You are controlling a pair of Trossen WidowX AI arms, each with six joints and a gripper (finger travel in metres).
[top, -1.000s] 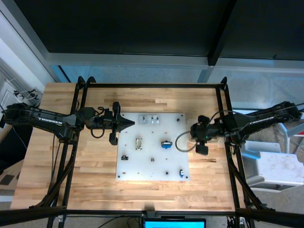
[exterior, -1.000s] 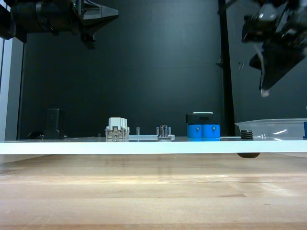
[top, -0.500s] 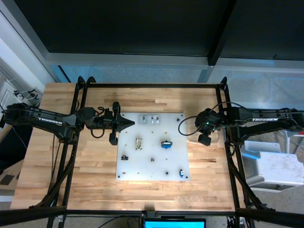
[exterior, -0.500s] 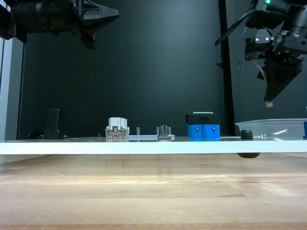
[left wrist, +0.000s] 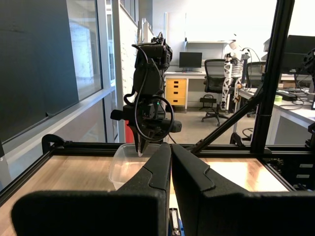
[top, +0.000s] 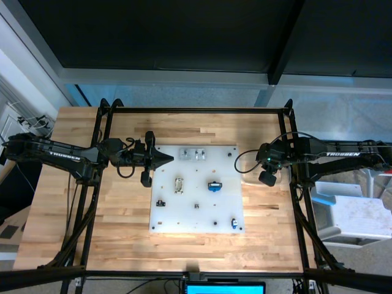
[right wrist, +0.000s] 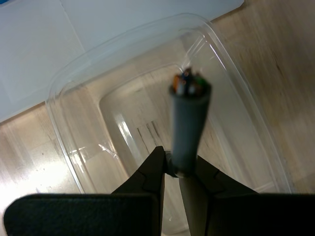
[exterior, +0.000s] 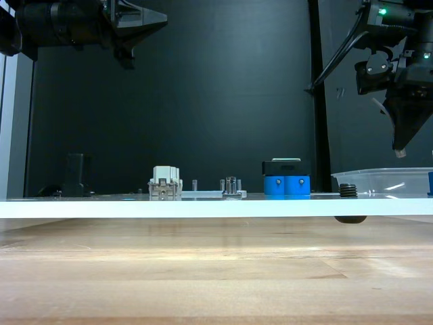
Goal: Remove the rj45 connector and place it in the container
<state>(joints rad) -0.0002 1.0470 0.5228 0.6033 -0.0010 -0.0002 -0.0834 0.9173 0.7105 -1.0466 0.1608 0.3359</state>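
My right gripper (right wrist: 178,169) is shut on the rj45 connector (right wrist: 188,118). A short grey cable stub with coloured wire ends sticks out past the fingertips (right wrist: 150,172); the plug end is hidden between them. Directly below it lies the container (right wrist: 74,142), a clear shallow box on the wood beside the white board (top: 184,211). In the low view the right gripper (exterior: 400,150) hangs just above the container (exterior: 379,177). In the high view the right gripper (top: 266,171) is off the board's right edge. My left gripper (top: 164,158) is shut and hovers high at the board's left edge.
On the board stand a bright-blue block (exterior: 286,184), a cream oblong connector (exterior: 165,184), small metal posts (exterior: 231,185) and a small black-and-blue part (top: 234,223) near its front right corner. A black frame (top: 196,111) rings the wooden table.
The right gripper carried the connector away from the board, rightward and farther back, and dropped slightly to hang over the container. The left arm stayed still.
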